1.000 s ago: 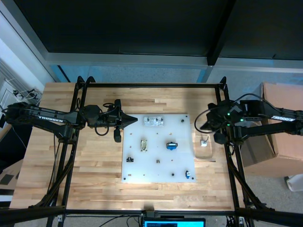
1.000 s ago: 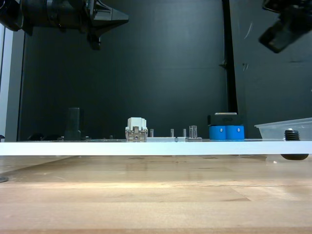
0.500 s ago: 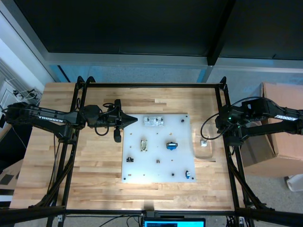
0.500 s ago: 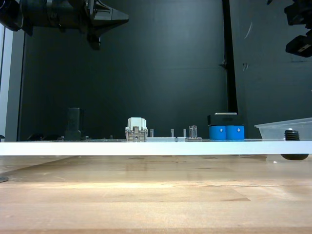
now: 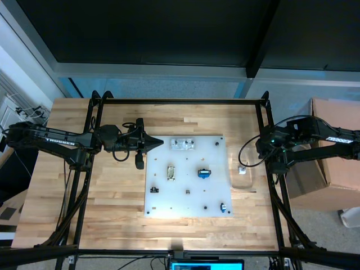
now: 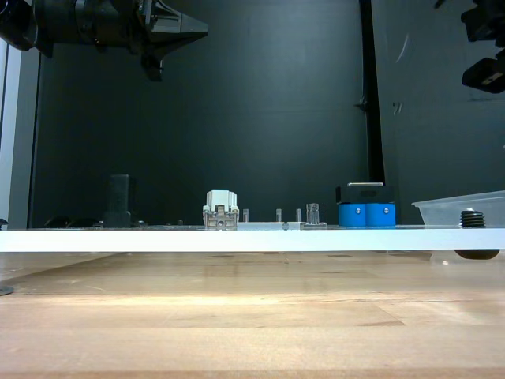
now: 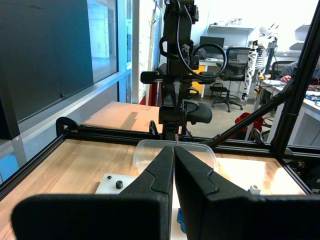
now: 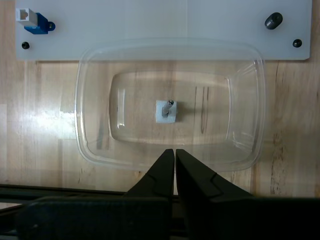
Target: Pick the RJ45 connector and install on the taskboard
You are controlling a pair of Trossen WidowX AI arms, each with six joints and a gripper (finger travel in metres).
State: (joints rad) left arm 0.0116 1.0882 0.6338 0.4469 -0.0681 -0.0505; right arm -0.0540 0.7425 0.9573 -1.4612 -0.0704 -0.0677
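The RJ45 connector (image 8: 165,111) is a small grey block lying free in the middle of a clear plastic tray (image 8: 79,100), clear of the board. In the high view the connector (image 5: 242,168) lies in the tray (image 5: 234,183) just right of the white taskboard (image 5: 185,194). My right gripper (image 8: 175,153) hangs high above the tray's outer edge, shut and holding nothing. It shows by the tray's right side (image 5: 263,151). My left gripper (image 7: 174,152) is shut and empty, hovering high over the board's left rear corner (image 5: 158,143).
A blue mount with a white socket (image 8: 30,21) sits on the board's near right corner (image 5: 224,208). Another blue part (image 5: 203,173), a grey connector block (image 6: 221,212) and small pegs stand on the board. Black frame rails (image 5: 179,102) ring the table. A cardboard box (image 5: 332,152) stands at the right.
The right gripper has drawn back to the right, away from the board and toward the tray's outer edge; it has held still for the last half second. Connector and left arm have not moved.
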